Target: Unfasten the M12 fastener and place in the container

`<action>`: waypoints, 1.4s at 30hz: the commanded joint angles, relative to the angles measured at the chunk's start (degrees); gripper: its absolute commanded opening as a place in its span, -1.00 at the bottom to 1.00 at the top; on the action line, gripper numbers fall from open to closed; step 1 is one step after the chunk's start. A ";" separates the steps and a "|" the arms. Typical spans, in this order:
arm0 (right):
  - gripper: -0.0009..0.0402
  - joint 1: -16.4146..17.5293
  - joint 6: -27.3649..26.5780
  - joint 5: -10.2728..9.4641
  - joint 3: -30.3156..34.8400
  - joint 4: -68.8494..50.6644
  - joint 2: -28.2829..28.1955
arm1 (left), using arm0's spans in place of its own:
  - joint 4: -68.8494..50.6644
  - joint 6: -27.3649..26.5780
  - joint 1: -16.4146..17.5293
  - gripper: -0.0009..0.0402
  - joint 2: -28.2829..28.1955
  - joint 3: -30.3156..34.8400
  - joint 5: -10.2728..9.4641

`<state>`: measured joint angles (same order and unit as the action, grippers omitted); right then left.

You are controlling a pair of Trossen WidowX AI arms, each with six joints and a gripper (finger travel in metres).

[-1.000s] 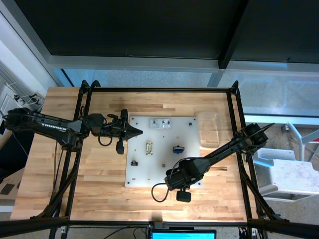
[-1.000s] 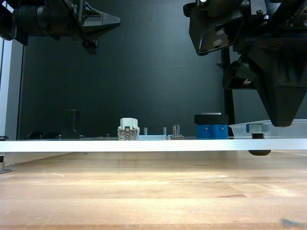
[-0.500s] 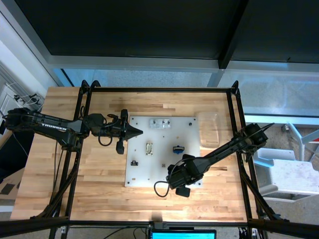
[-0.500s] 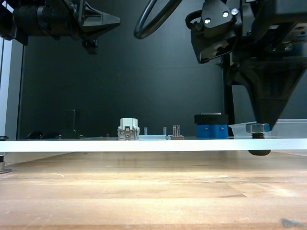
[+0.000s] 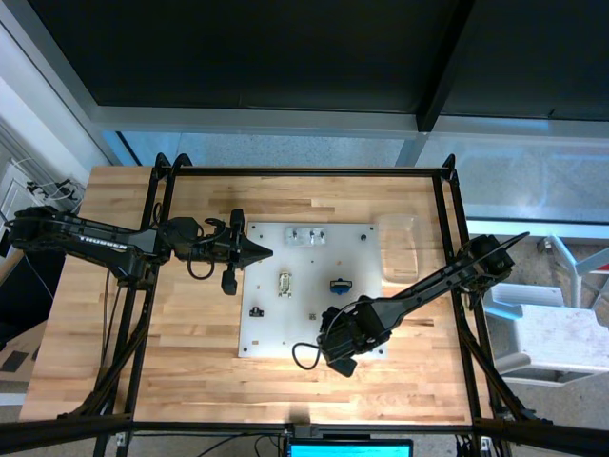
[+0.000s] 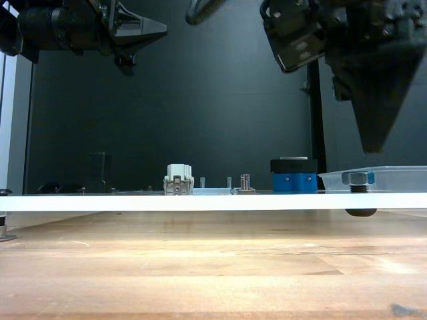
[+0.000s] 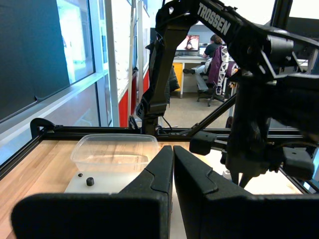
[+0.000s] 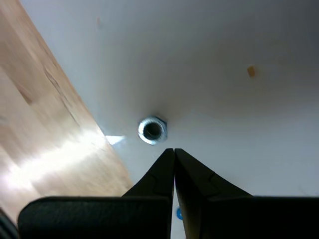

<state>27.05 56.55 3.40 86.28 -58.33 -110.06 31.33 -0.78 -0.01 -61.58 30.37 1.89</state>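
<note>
White board [image 5: 271, 333], right gripper [image 6: 371, 143] above nut [image 6: 358, 179], left gripper [image 5: 266, 252] aloft

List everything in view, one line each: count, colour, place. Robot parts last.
Table: one, wood, under everything.
Board: one, white, mid-table.
Container: one, clear, beside the board's far right corner.
Nut: one, silver, on its stud near the board's near right edge.
Blue connector: one, blue, mid-board.
White connector: one, off-white, left of the blue one.
Left gripper: black, shut, in the air over the board's left edge.
Right gripper: black, shut, empty, just above the nut.
</note>
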 commanded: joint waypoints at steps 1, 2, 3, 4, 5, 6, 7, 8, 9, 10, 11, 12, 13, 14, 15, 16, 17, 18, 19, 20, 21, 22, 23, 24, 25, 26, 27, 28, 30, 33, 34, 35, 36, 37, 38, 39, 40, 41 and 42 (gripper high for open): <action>-0.96 0.11 -1.49 -0.20 1.44 -0.42 0.07 | 0.02 0.02 0.00 -0.96 -0.02 0.00 0.02; -0.96 0.11 -2.58 -0.17 1.73 -0.57 0.04 | 0.02 0.02 0.00 -0.96 -0.02 0.00 0.02; -0.96 0.13 -3.48 -0.17 1.97 -0.81 0.00 | 0.02 0.02 0.02 -0.96 -0.02 0.00 0.02; -0.96 0.13 -3.52 0.07 2.21 -1.18 0.00 | 0.02 0.02 0.00 -0.96 -0.02 0.00 0.02; -0.94 0.13 -3.50 0.09 2.38 -1.25 0.00 | 0.02 0.02 0.00 -0.96 -0.02 0.00 0.02; -0.92 0.13 -3.43 0.04 2.47 -1.22 0.00 | 0.02 0.02 0.00 -0.96 -0.02 0.00 0.02; -0.87 0.11 -3.15 0.07 2.62 -1.25 0.00 | 0.02 0.02 0.02 -0.96 -0.02 0.00 0.02; -0.81 0.11 -2.82 0.09 2.80 -1.25 0.00 | 0.02 0.02 0.00 -0.96 -0.02 0.00 0.02; -0.74 0.11 -2.71 0.07 2.97 -1.25 -0.26 | 0.02 0.02 0.00 -0.96 -0.02 0.00 0.02; -0.66 0.11 -2.08 0.11 3.17 -1.38 -0.39 | 0.02 0.02 0.02 -0.96 -0.02 0.00 0.02; -0.58 0.11 -1.44 0.11 3.21 -1.38 -0.63 | 0.02 0.02 0.02 -0.96 -0.02 0.00 0.02; -0.49 0.11 -0.94 0.11 3.30 -1.38 -0.98 | 0.02 0.02 0.00 -0.96 -0.02 0.00 0.02; -0.41 0.11 -0.31 0.13 3.32 -1.40 -1.07 | 0.02 0.02 0.00 -0.96 -0.02 0.00 0.02; -0.33 0.11 0.04 0.11 3.30 -1.38 -1.22 | 0.02 0.02 0.02 -0.96 -0.02 0.00 0.02; -0.25 0.11 0.17 0.09 3.30 -1.29 -1.66 | 0.02 0.02 0.00 -0.96 -0.02 0.00 0.02; -0.17 0.11 0.22 0.09 3.32 -1.16 -1.95 | 0.02 0.02 0.00 -0.96 -0.02 0.00 0.02; -0.10 0.11 0.22 0.09 3.30 -1.11 -1.95 | 0.02 0.02 0.00 -0.96 -0.02 0.00 0.02; -0.04 0.13 0.24 0.07 3.30 -1.07 -1.95 | 0.02 0.02 0.02 -0.96 -0.02 0.00 0.02; 0.02 0.13 0.35 0.09 3.28 -1.03 -1.95 | 0.02 0.02 0.00 -0.96 -0.02 0.00 0.02; 0.06 0.11 0.44 0.09 3.28 -0.98 -2.34 | 0.00 0.02 0.00 -0.96 -0.02 0.00 0.02; 0.10 0.11 0.42 0.09 3.34 -1.05 -2.69 | 0.00 0.02 0.02 -0.96 -0.02 0.00 0.02; 0.13 0.11 0.35 0.11 3.34 -1.09 -2.78 | 0.04 0.02 0.00 -0.96 -0.02 0.00 0.02; 0.14 0.11 -0.09 0.07 3.34 -1.03 -3.08 | 0.09 0.02 0.00 -0.96 -0.02 0.00 0.02; 0.15 0.09 -0.35 0.09 3.34 -0.94 -3.56 | 0.04 0.02 0.02 -0.96 -0.02 0.00 0.02; 0.16 0.11 -0.50 0.07 3.34 -0.90 -3.93 | -0.02 0.02 0.02 -0.96 -0.02 0.00 0.02; 0.16 0.09 -0.55 0.09 3.32 -0.83 -4.11 | -0.02 0.02 0.00 -0.96 -0.02 0.00 0.02; 0.15 0.11 -0.74 0.07 3.34 -0.59 -4.61 | 0.00 0.02 0.00 -0.96 -0.02 0.00 0.02; 0.15 0.09 -0.92 0.11 3.34 -0.50 -4.81 | 0.02 0.02 0.02 -0.96 -0.02 0.00 0.02; 0.12 0.07 -1.16 0.15 3.32 -0.52 -4.81 | 0.04 0.02 0.00 -0.96 -0.02 0.00 0.02; 0.08 -0.04 -1.20 1.18 3.32 -0.59 -4.81 | 0.02 0.02 0.00 -0.96 -0.02 0.00 0.02; 0.06 -0.07 -1.53 1.46 3.32 -0.70 -4.81 | 0.02 0.02 0.00 -0.96 -0.02 0.00 0.02; 0.05 -0.07 -1.57 1.60 3.32 -0.81 -4.81 | 0.04 0.02 0.02 -0.96 -0.02 0.00 0.02; 0.03 -0.17 -1.70 1.62 3.28 -0.74 -5.05 | 0.04 0.02 0.00 -0.96 -0.02 0.00 0.02; 0.02 -0.26 -1.86 1.57 3.28 -0.68 -5.51 | 0.02 0.02 0.00 -0.96 -0.02 0.00 0.02; 0.01 -0.28 -2.01 1.57 3.28 -0.68 -5.57 | 0.02 0.02 0.00 -0.96 -0.02 0.00 0.02; 0.01 -0.31 -2.16 1.57 3.28 -0.50 -5.79 | 0.02 0.02 0.02 -0.96 -0.02 0.00 0.02; 0.01 -0.31 -2.43 1.60 3.28 -0.17 -6.12 | 0.02 0.02 0.00 -0.96 -0.02 0.00 0.02; 0.01 -0.31 -2.69 1.57 3.28 0.20 -6.51 | 0.02 0.02 0.00 -0.96 -0.02 0.00 0.02; 0.01 -0.33 -2.86 1.57 3.28 0.33 -6.67 | 0.02 0.02 0.00 -0.96 -0.02 0.00 0.02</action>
<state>26.72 54.04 4.99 89.60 -58.33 -116.44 31.33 -0.78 -0.01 -61.60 30.37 1.89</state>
